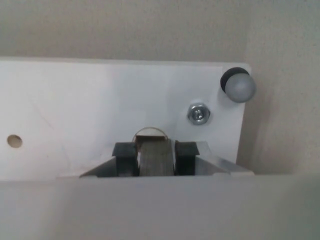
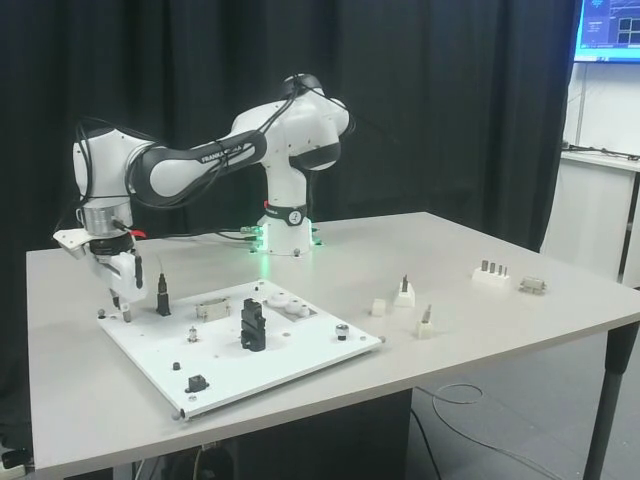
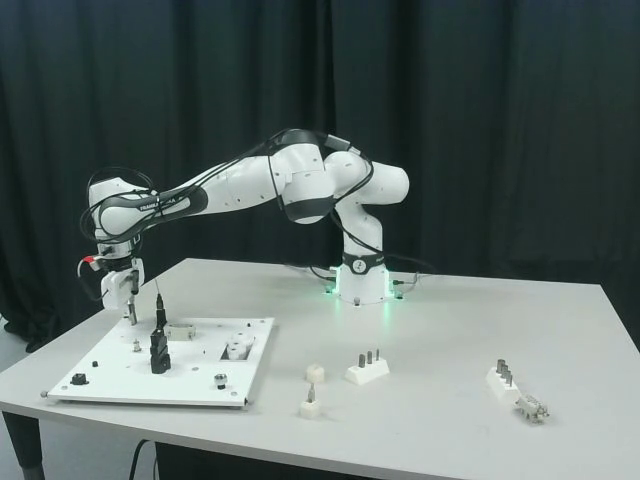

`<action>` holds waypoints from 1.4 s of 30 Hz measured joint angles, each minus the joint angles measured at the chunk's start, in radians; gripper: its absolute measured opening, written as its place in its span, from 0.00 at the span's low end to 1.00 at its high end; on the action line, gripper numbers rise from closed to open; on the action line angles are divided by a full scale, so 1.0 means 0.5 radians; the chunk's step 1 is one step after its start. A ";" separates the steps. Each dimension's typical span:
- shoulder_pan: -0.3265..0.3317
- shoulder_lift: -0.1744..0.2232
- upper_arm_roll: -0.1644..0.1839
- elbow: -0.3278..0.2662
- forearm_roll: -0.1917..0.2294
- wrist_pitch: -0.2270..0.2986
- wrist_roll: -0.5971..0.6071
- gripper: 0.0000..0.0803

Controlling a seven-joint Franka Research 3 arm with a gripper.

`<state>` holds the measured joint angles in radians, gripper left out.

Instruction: Insert square peg 4.

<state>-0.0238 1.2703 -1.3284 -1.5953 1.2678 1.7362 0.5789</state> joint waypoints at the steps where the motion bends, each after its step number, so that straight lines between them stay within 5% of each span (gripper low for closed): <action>1: 0.000 -0.001 0.001 0.000 -0.003 0.000 0.000 0.19; 42: 0.002 -0.022 0.031 0.017 -0.050 0.048 0.043 0.19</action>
<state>-0.0228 1.2595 -1.3129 -1.5867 1.2429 1.7604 0.6004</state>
